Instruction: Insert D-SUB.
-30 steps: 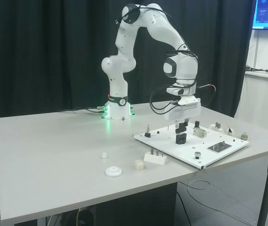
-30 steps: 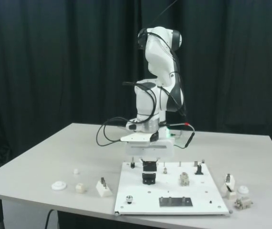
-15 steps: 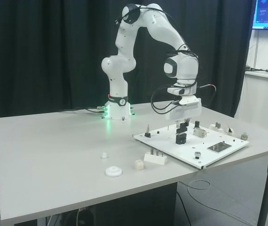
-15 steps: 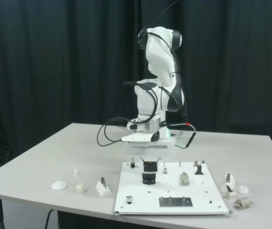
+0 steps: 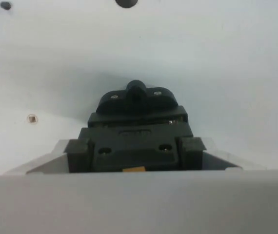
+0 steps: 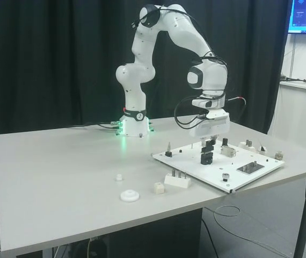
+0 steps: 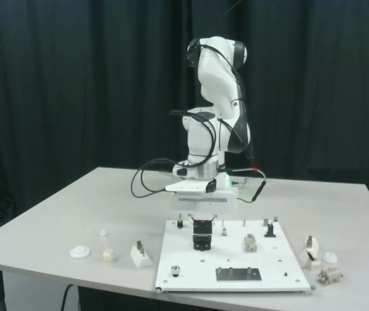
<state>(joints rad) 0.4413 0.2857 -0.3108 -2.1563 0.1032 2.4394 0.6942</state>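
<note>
My gripper (image 5: 135, 155) is shut on a black D-SUB connector (image 5: 129, 141), with one black finger (image 5: 79, 155) on each side of it. Just beyond it on the white board (image 5: 217, 58) stands a black socket block (image 5: 136, 100). From the room, the gripper (image 7: 202, 222) holds the connector a little above the black socket (image 7: 201, 243) near the board's far middle. The first room view shows the gripper (image 6: 209, 143) over the same socket (image 6: 205, 158).
The white board (image 7: 171, 259) also carries a grey metal plate (image 7: 238, 274), thin pegs and small fittings. Loose white parts lie on the grey table beside it: a gear (image 7: 79, 252), a small block (image 7: 109, 255) and a pinned block (image 7: 140, 254). More small pieces (image 7: 327, 276) sit at the board's other side.
The hand has risen slightly, carrying the black connector with it. The parts on the table and board have not moved.
</note>
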